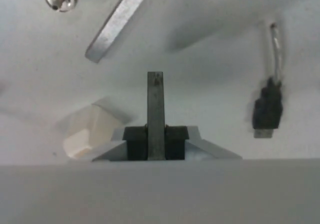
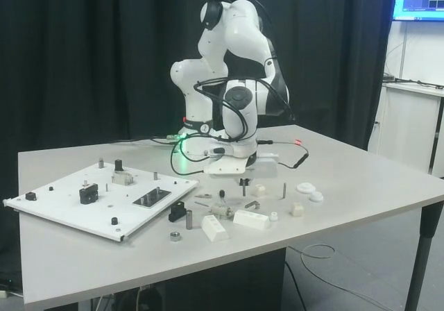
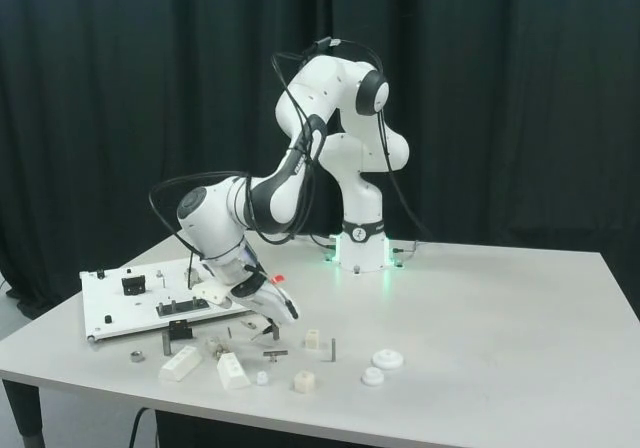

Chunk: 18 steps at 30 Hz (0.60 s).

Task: Place square peg 3.

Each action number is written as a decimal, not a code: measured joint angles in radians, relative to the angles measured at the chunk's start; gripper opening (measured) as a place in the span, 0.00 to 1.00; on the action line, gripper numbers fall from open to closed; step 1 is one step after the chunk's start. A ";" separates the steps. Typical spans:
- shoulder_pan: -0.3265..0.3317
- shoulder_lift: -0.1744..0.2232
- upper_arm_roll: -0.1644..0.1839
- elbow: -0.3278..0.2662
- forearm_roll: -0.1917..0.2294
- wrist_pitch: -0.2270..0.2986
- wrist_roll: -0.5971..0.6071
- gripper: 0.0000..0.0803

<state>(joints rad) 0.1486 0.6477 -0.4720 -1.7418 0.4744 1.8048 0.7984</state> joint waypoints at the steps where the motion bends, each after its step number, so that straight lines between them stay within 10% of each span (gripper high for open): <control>1: 0.000 0.001 0.003 0.000 -0.001 0.003 0.004 0.09; 18: 0.002 0.011 0.053 -0.001 -0.049 0.059 0.086 0.09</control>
